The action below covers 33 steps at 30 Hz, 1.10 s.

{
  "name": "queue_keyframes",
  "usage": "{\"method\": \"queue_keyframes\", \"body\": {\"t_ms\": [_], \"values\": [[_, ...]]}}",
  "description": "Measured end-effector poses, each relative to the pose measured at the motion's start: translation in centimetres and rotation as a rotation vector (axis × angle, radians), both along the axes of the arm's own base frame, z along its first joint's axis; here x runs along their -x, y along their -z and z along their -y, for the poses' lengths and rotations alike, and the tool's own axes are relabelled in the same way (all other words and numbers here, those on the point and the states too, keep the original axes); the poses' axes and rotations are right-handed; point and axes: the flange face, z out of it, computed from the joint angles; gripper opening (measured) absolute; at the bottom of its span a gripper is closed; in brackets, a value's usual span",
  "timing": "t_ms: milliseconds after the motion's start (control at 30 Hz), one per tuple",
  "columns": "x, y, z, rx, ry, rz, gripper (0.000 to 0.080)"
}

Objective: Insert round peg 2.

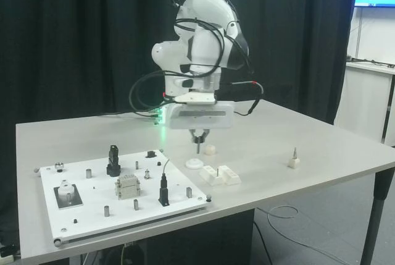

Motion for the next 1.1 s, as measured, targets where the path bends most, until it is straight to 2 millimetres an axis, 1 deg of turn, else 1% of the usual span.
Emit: {"method": "queue_keyframes", "body": {"t_ms": [300, 500, 800, 1100], "values": [[-0.3, -0.2, 4.3, 0.038, -0.021, 0.029, 0.0074], [-0.6, 0.8, 6.2, 0.043, -0.051, 0.019, 0.0074], [-0.8, 3.0, 7.4, 0.019, -0.132, -0.011, 0.0074], [-1.0, 4.7, 7.5, -0.011, -0.174, -0.016, 0.0074]]}}
